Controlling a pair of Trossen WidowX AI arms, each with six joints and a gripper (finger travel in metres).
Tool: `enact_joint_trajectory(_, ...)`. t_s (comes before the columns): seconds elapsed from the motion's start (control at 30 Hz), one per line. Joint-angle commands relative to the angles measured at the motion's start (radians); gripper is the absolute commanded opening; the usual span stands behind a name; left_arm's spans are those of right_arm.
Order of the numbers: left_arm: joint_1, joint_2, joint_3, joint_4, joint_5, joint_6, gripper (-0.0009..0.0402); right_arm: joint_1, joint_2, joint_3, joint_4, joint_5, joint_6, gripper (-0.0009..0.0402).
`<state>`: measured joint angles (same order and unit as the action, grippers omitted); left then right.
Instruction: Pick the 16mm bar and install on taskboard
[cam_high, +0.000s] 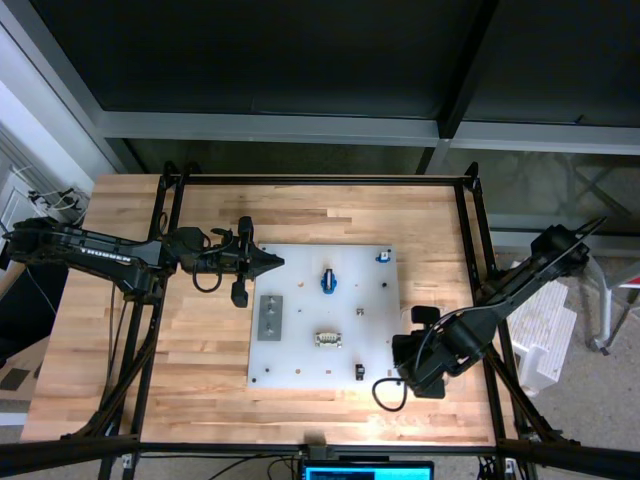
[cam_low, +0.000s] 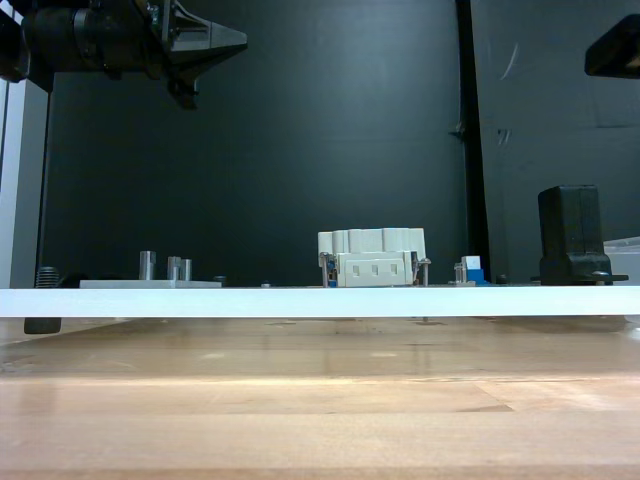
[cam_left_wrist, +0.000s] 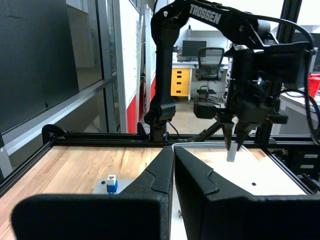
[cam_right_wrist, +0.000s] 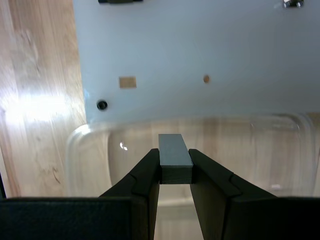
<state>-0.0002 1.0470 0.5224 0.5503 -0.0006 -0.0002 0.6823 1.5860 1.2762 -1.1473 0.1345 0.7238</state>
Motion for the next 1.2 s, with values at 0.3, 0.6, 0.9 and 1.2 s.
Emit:
enact_joint_trajectory(0.3, 0.0, 0.0, 0.0, 0.0, 0.0, 0.0, 0.0, -0.008, 0.109, 0.093, -0.001, 0.003, -0.001, 0.0002)
enact_joint_trajectory(0.6, 0.0, 0.0, 0.0, 0.0, 0.0, 0.0, 0.0, -0.013, 0.158, 0.123, 0.009, -0.001, -0.001, 0.0002)
enact_joint_trajectory(0.9, 0.0, 0.0, 0.0, 0.0, 0.0, 0.0, 0.0, -0.013, 0.19, 0.122, 0.032, -0.004, -0.001, 0.0002)
enact_joint_trajectory(1.2, 0.0, 0.0, 0.0, 0.0, 0.0, 0.0, 0.0, -0.013, 0.219, 0.119, 0.056, -0.005, -0.003, 0.0002)
